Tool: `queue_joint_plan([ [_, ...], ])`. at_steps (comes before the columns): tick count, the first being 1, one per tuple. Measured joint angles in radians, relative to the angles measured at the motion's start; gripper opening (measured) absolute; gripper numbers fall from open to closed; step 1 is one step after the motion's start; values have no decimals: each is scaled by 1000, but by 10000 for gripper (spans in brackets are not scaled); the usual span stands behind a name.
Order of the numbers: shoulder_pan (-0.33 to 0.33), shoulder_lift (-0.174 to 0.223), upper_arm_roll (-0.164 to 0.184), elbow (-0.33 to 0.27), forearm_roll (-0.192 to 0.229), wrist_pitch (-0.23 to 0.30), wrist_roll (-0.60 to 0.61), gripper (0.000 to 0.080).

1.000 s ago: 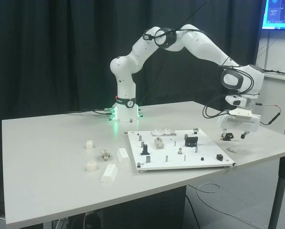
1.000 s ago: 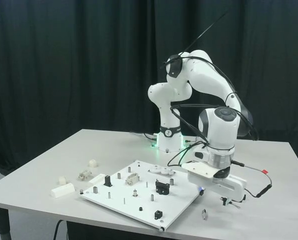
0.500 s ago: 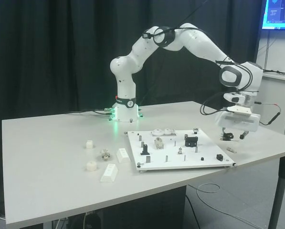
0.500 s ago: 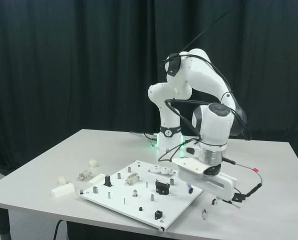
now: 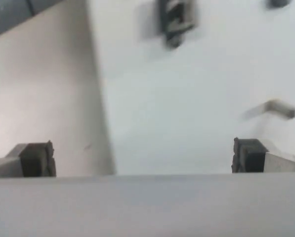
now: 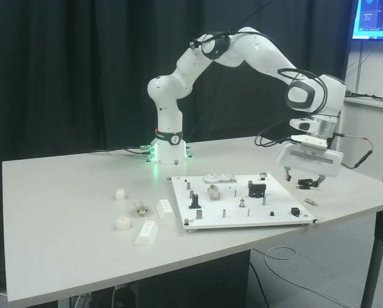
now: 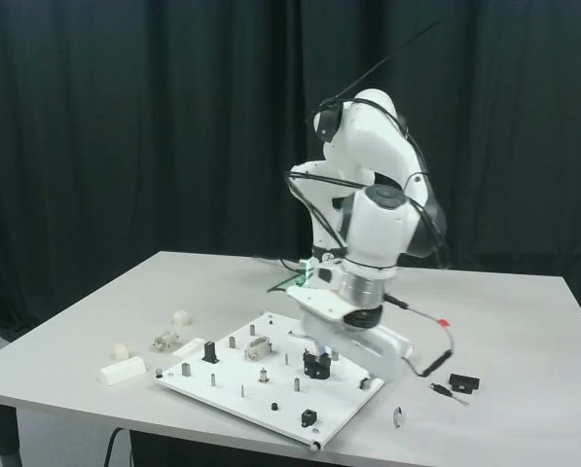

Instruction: Remove BNC.

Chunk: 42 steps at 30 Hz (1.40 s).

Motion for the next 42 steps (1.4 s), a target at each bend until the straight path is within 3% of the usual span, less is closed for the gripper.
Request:
queue_joint_plan([
  [13,-122,-50,5,-51,-4,-13,0,800],
  [20,-187,-98,27,-121,-3,26,0,800],
  [27,-221,-154,40,-227,-2,124,19,800],
  [42,-223,-278,39,-500,-2,397,228,800],
])
